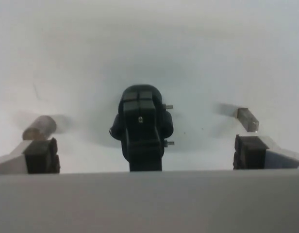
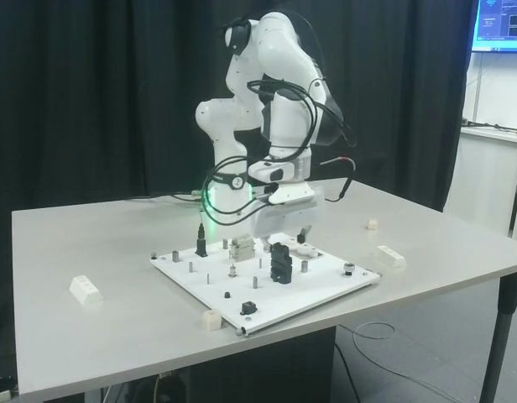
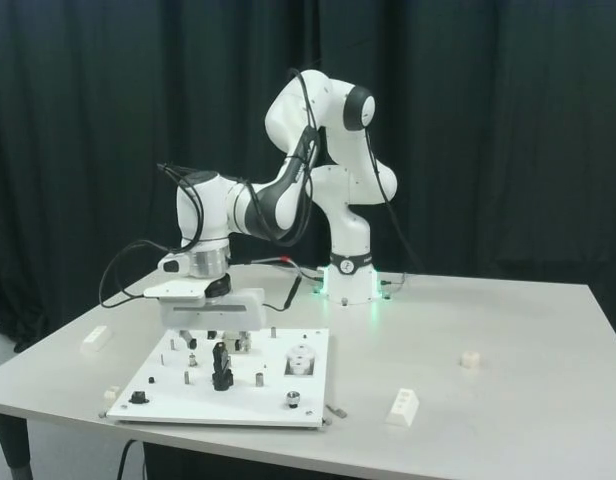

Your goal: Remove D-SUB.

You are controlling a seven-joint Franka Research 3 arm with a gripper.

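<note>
Arm: white Franka arm [image 3: 288, 195], base bolted at the rear of the grey surface [image 3: 508, 400], reaching forward and down over the white board [image 3: 228, 400]; a green light glows at the base.

Jaws: the gripper [image 1: 144, 153] hangs above the board, jaws spread wide, holding nothing. In the wrist view one black pad [image 1: 41, 156] and the other black pad [image 1: 250, 152] stand well apart, with the connector between them and touching neither.

D-SUB: black D-SUB connector [image 1: 141, 127] stands upright on the white board, about mid-board, under the gripper. Second room view puts it at [image 3: 221, 366]; first room view at [image 2: 281, 263]. Two small screw ends stick out of one side of its body in the wrist view.

Board: flat on the surface near the front edge, carrying several small parts: a black plug [image 2: 201, 244] standing near one corner, a white round part [image 3: 302, 356], a low black part [image 3: 138, 397] near a front corner.

Near the connector (wrist view): a short grey peg [image 1: 39, 127] to one side, a small grey block [image 1: 248, 119] to the other, both apart from the connector.

Loose on the surface: white block [image 2: 86, 290] well away from the board; white block [image 2: 390, 257] just beside the board's edge; small white cube [image 2: 211, 319] by the front edge; small piece [image 2: 373, 224] further back.

Background: black curtain [image 3: 488, 120] behind the setup.
</note>
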